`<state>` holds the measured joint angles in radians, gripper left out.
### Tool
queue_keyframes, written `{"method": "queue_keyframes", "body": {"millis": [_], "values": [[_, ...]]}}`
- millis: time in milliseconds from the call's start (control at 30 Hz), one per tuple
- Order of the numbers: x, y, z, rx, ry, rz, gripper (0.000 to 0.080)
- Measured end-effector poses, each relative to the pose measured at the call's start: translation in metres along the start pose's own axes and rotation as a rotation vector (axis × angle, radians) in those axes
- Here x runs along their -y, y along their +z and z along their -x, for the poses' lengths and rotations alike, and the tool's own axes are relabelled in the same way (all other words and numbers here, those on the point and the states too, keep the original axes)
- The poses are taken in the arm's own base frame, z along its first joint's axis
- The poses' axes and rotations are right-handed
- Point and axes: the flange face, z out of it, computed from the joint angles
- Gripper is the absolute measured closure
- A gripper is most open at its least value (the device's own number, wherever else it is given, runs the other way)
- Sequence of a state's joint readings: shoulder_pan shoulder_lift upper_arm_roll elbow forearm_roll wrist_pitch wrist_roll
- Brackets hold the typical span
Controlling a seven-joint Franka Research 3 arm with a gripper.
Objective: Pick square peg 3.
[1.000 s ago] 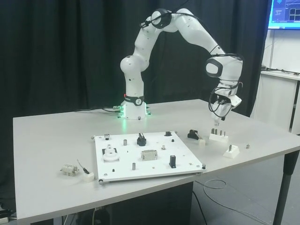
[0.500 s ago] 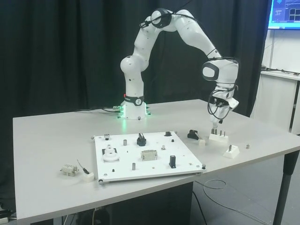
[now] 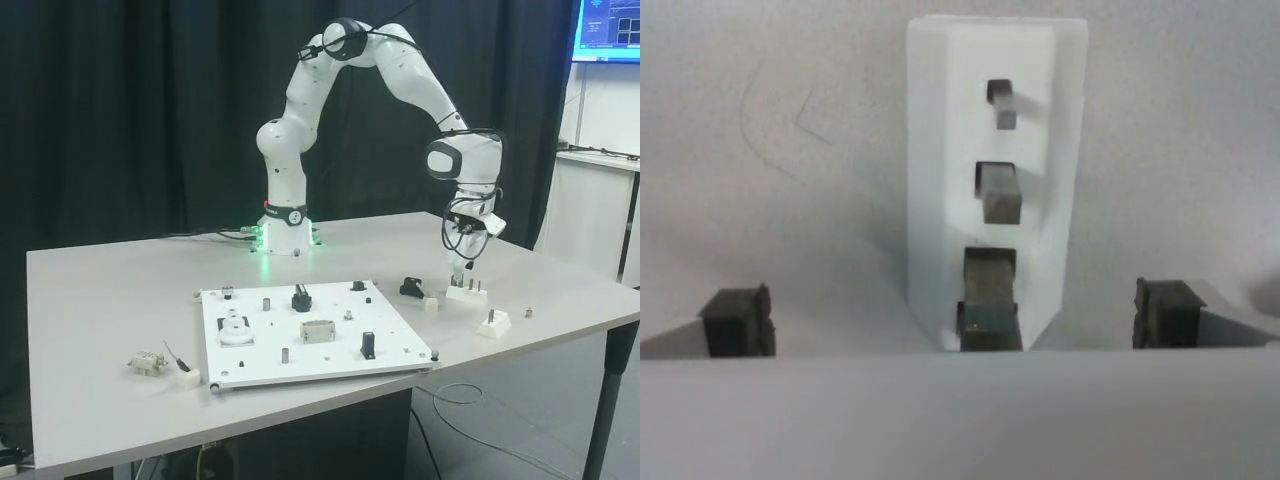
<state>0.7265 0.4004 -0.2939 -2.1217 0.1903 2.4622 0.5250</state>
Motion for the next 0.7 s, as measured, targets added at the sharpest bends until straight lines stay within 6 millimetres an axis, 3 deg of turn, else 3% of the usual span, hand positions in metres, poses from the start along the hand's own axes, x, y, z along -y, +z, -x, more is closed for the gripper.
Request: {"method": "queue_keyframes", "body": {"millis": [700], "values": [[-0.001,0.014,0.010,-0.046,-0.007,-0.023,0.0003]]}}
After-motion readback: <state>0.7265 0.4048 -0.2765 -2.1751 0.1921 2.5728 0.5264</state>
